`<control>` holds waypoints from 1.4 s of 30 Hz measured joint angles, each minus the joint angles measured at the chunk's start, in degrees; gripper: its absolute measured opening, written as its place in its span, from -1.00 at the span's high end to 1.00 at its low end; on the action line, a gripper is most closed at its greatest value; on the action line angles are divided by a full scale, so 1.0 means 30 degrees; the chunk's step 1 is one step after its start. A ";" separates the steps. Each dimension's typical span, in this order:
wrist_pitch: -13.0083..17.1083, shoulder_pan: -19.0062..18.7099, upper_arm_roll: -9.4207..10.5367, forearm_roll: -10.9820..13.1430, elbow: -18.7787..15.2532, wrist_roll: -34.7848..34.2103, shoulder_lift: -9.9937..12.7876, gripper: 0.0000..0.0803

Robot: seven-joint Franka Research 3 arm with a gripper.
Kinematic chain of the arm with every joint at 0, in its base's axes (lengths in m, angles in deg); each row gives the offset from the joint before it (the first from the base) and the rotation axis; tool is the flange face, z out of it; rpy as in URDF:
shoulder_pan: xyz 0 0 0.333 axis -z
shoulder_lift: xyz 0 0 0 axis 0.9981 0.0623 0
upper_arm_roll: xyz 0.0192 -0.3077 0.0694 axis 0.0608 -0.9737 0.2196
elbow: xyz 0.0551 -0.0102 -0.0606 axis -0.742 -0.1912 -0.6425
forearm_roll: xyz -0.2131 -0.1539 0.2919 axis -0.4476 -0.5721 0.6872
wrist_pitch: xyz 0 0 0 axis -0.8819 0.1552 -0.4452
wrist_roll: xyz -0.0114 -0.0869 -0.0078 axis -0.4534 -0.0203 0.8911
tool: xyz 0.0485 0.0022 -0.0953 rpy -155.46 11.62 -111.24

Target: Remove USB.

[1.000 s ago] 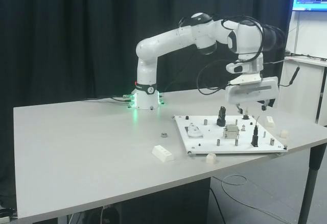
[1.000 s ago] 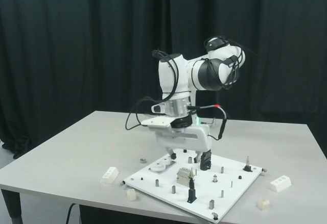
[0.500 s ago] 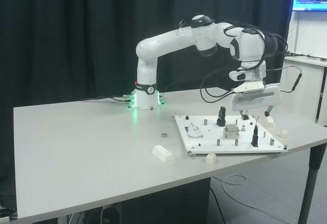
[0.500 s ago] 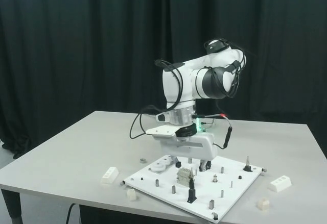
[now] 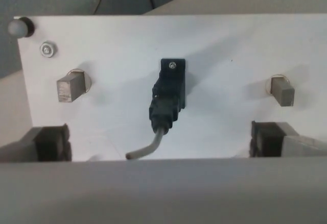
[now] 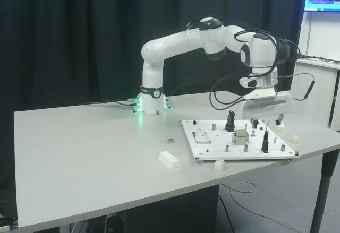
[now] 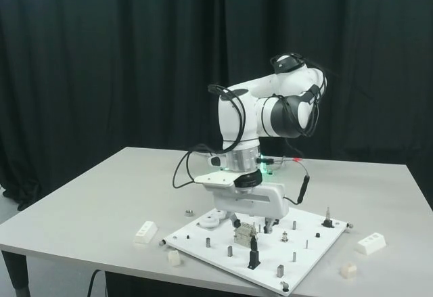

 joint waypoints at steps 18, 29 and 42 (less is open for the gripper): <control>0.0475 0.0008 0.0199 -0.0009 0.0078 0.0001 -0.0135 -0.26; 0.0583 0.0043 0.0231 -0.0045 0.0080 0.0001 -0.0146 0.93; 0.0560 0.0072 0.0178 -0.0047 0.0280 -0.0013 -0.0109 0.93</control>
